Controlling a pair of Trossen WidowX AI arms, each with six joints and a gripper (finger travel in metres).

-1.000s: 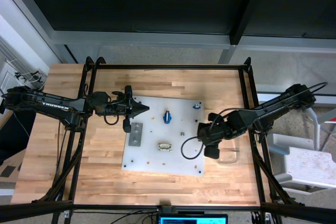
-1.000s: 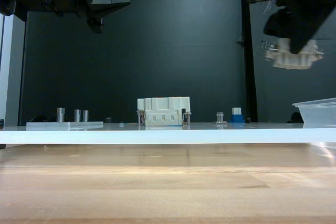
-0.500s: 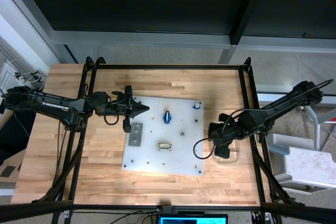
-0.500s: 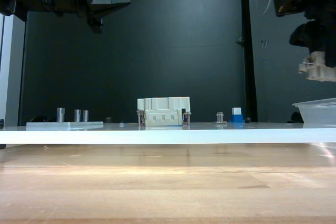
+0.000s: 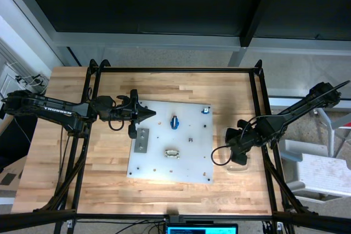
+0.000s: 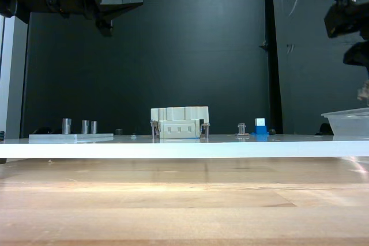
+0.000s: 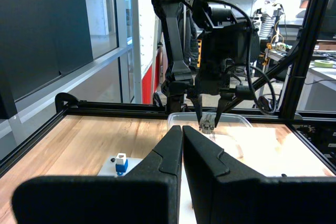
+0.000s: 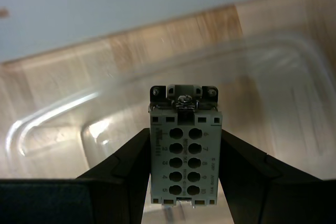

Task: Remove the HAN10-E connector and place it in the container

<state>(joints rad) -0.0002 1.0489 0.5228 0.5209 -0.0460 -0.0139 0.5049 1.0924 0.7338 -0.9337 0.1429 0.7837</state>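
Showing the white board (image 5: 170,168) beneath the raised left gripper (image 7: 182,129), whose fingers meet with nothing between them. The clear container (image 8: 52,109) lies directly below the right gripper (image 7: 209,113), which clamps the HAN10-E connector (image 8: 184,156) between its fingers, socket face toward the wrist, above the container's floor.

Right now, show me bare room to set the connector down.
The container under the right gripper, shut on the HAN10-E connector, is bare inside. Near strip of the white board is free; its middle holds fixtures. Left gripper hangs shut over the board's far-left corner.
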